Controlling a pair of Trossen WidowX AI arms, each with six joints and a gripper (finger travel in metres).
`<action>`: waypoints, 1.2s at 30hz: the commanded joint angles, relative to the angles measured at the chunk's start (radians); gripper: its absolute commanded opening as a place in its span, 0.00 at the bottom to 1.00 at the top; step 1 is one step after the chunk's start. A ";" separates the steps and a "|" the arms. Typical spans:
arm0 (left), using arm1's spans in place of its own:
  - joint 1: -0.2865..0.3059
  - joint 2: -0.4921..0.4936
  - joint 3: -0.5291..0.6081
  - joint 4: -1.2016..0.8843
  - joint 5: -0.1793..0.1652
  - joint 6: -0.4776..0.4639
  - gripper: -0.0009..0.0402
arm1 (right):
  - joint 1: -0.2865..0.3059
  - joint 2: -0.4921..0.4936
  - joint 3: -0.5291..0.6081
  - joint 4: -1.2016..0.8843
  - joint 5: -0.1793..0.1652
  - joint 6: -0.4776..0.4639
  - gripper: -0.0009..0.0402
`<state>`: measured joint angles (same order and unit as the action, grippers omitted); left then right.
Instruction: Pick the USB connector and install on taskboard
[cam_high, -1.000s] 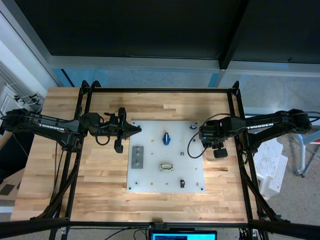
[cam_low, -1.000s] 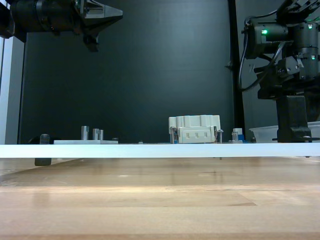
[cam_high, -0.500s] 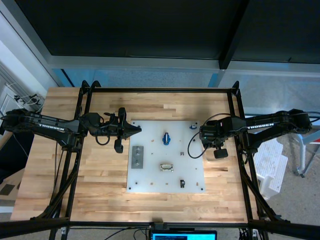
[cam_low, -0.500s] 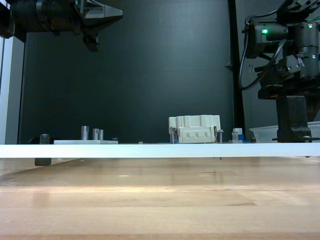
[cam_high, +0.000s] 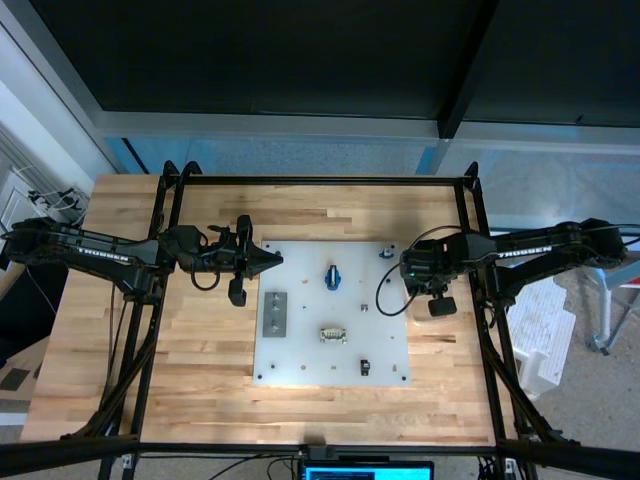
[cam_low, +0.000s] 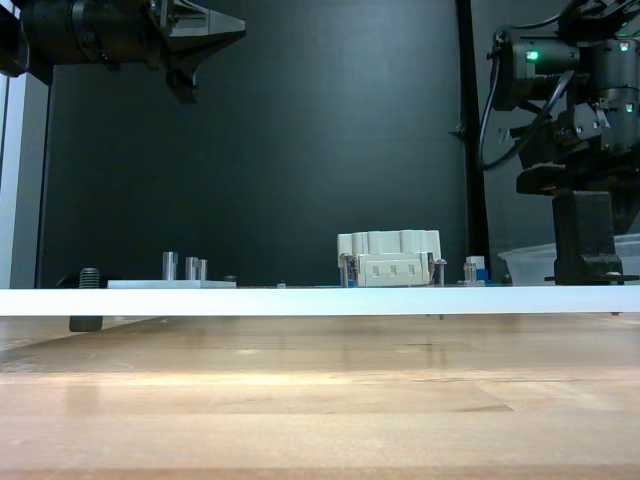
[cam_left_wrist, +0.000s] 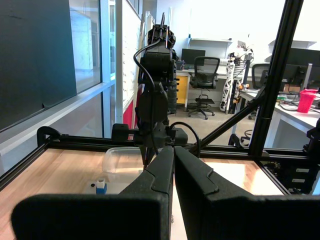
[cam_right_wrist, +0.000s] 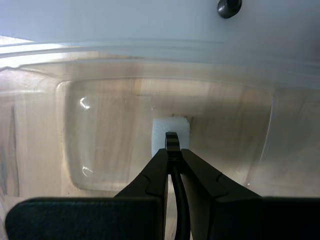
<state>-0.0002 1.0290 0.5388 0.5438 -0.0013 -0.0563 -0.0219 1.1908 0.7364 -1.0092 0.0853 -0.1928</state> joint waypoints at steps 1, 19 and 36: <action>0.000 0.000 0.000 0.000 0.000 0.000 0.02 | 0.000 -0.008 0.001 0.000 -0.003 -0.001 0.02; 0.000 0.000 0.000 0.000 0.000 0.000 0.02 | -0.003 -0.045 0.001 -0.001 -0.008 -0.003 0.02; 0.000 0.000 0.000 0.000 0.000 0.000 0.02 | -0.002 -0.045 0.005 -0.004 -0.007 -0.003 0.02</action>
<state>-0.0002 1.0290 0.5388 0.5442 -0.0013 -0.0566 -0.0246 1.1454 0.7380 -1.0111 0.0776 -0.1963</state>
